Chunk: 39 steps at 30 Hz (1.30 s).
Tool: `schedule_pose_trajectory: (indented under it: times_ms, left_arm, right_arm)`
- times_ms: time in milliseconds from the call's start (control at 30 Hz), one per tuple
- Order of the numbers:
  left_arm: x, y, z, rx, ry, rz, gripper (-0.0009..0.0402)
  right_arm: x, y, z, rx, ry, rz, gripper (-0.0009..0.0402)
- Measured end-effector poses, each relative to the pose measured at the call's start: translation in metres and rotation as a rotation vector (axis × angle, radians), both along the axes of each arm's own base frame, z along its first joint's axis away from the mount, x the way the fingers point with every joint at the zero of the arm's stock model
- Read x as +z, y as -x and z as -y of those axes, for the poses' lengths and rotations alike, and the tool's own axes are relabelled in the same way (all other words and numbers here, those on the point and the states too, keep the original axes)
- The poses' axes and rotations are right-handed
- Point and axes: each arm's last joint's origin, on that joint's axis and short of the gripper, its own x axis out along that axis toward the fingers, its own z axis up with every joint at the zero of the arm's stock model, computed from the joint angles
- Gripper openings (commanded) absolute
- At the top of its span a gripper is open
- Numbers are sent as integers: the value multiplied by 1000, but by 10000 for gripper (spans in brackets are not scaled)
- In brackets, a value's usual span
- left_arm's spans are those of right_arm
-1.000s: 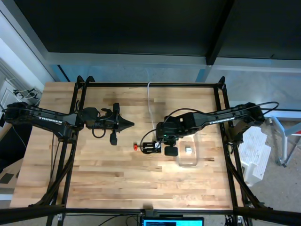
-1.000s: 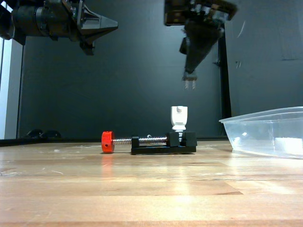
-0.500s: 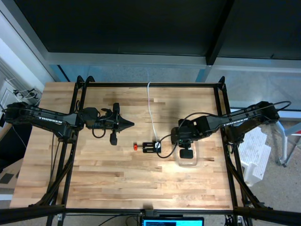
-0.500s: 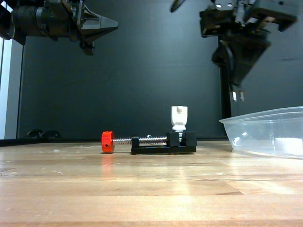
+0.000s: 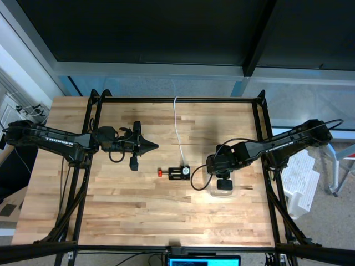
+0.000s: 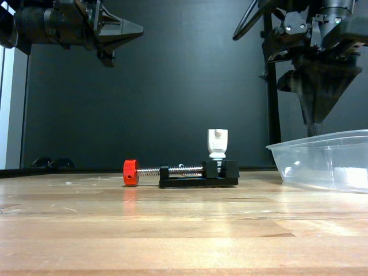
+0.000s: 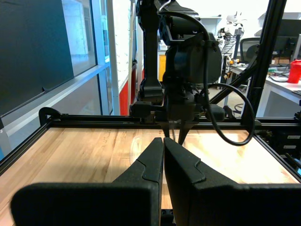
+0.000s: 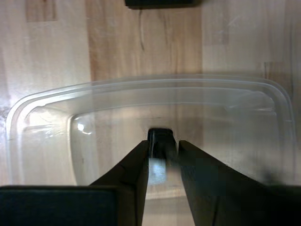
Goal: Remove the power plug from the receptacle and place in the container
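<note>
Over the wooden surface [image 5: 138, 205] my right end effector [image 8: 162, 145] grips the power plug [image 8: 160, 134] above the container [image 8: 141, 84]. My left end effector [image 7: 163, 140], pinched together, hangs well apart, beyond the receptacle [image 5: 178, 172].

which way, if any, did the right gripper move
Yes, right gripper moved from the receptacle rightward, down over the container; left gripper stayed parked at left.

A robotics lab: a black metal frame [image 5: 144, 100] rings a wooden table [image 5: 138, 221] bearing 2 robot arms [image 5: 55, 141], with an office chair [image 7: 248, 49], a workbench [image 7: 282, 81] and glass partitions [image 7: 77, 37] beyond.
</note>
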Motion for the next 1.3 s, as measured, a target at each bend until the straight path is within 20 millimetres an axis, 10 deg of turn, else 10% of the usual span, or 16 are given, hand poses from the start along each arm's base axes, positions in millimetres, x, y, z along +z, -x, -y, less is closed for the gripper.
schedule_pose_trajectory:
  times_ms: [567,800,1133,1300]
  left_arm:
    - [0,0,0,0,0,0,0]
    - [0,0,0,0,0,0,0]
    - [0,0,0,0,0,0,0]
    - [0,0,0,0,0,0,0]
  right_arm:
    - [28,2,0,-30,-33,88,220]
    - [35,2,2,-37,-36,108,173]
    - [58,-3,29,-30,-25,322,-6]
    - [71,-1,38,-8,-9,494,4]
